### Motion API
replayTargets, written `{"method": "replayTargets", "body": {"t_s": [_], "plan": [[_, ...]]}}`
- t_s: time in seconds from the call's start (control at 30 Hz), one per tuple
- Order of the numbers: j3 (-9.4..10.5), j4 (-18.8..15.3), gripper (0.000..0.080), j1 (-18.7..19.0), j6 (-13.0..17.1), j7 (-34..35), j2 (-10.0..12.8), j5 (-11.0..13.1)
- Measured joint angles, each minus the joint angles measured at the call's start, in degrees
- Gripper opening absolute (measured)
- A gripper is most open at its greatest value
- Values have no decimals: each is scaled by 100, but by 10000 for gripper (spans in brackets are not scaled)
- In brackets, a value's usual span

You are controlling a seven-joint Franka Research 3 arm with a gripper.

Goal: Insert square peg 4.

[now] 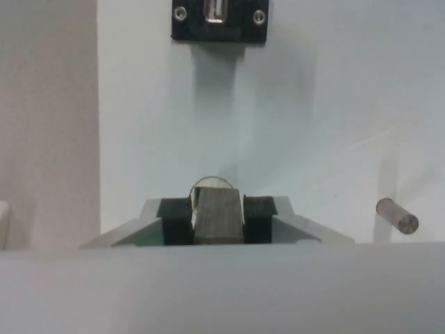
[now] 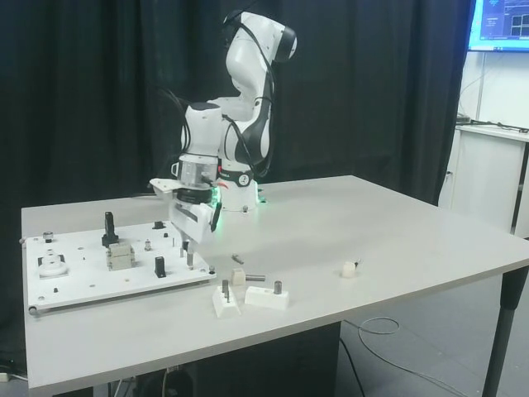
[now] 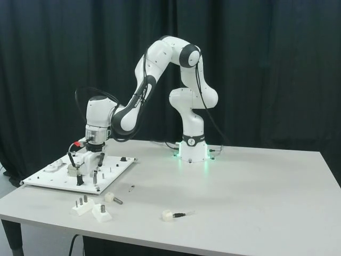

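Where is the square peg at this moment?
The square peg is held between the fingers of the gripper, over the white board at the table's end, seen in the wrist view.

peg (image 1: 217,217): grey square-section bar, upright
state: clamped between the hand's (image 1: 218,221) two black fingers (image 1: 177,220)
place: over the white board (image 2: 116,277), near its edge
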Motion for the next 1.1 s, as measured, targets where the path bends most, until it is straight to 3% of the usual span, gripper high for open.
{"method": "replayTargets", "body": {"t_s": [1.1], "plan": [[54,-72,153,20,135,334,9,5]]}}
